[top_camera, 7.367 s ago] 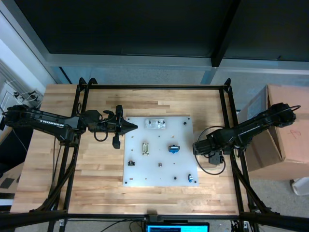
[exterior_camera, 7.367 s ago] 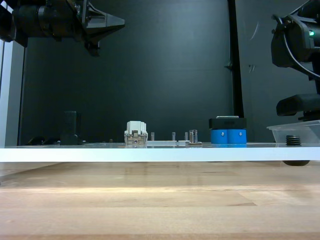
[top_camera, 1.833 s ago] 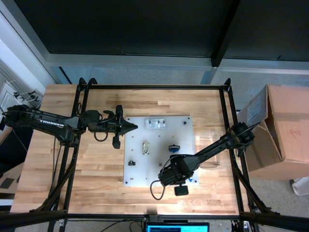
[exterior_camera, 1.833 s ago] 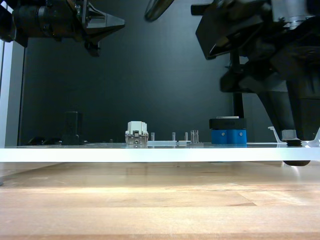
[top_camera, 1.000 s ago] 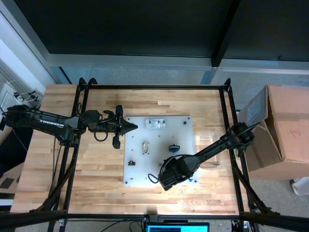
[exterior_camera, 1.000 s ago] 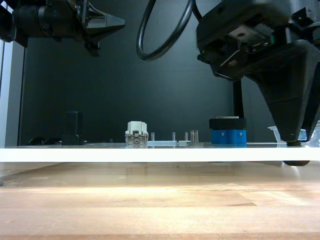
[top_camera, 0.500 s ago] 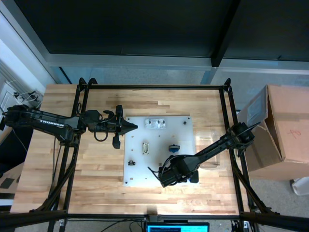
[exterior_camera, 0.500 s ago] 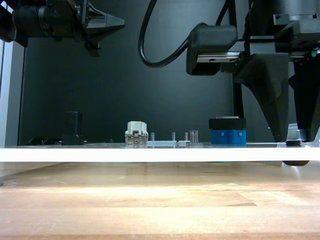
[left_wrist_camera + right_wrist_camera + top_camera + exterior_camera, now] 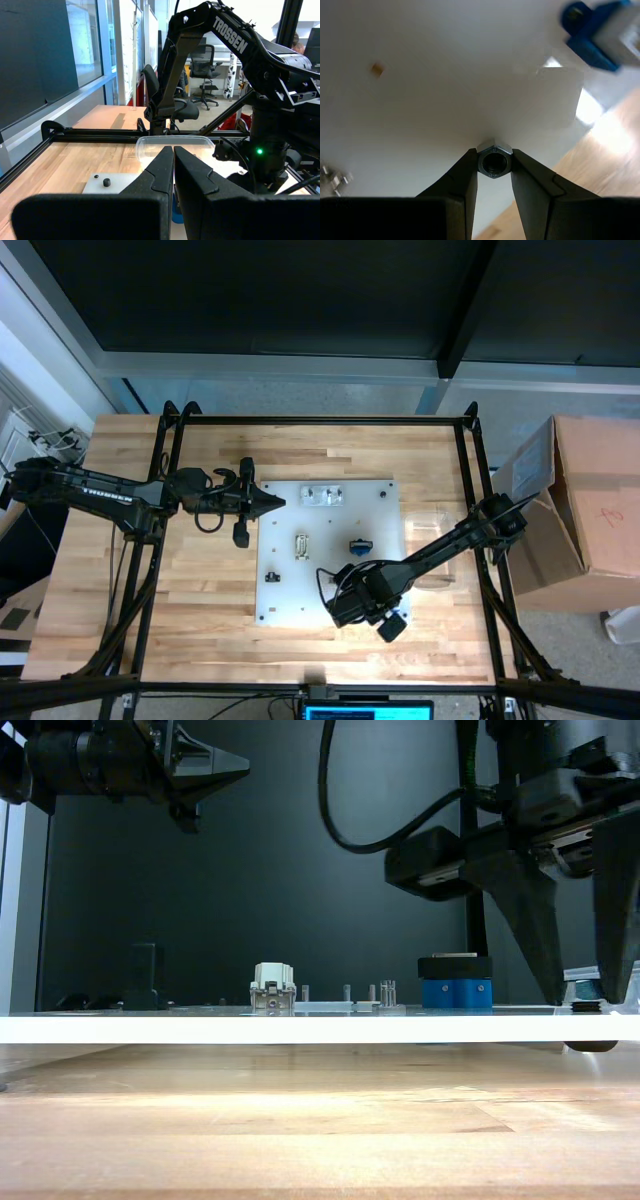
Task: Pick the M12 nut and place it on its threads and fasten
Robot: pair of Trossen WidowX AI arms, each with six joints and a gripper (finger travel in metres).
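Note:
The small silver nut (image 9: pixel 494 161) is pinched between my right gripper's (image 9: pixel 494 163) two fingers, which are shut on its flats. In the low view the right gripper (image 9: pixel 584 999) points straight down at the white board's (image 9: pixel 300 585) near right edge. There the nut (image 9: pixel 585 988) sits on its stud (image 9: pixel 586 1006), with only a thin black band showing beneath it. My left gripper (image 9: pixel 274 502) hangs high over the board's far left edge, fingers (image 9: pixel 160 165) pressed together and holding nothing.
A clear tray (image 9: pixel 447 578) lies just off the board's right side, under the right arm. A blue block (image 9: pixel 456 990), a white connector (image 9: pixel 272 990) and short pins stand mid-board. A cardboard box (image 9: pixel 590 510) sits beyond the table's right edge.
The right arm came from the tray to the stud, which was bare before and now carries the nut. Over the last second the right gripper has turned about its own axis, staying on the nut.

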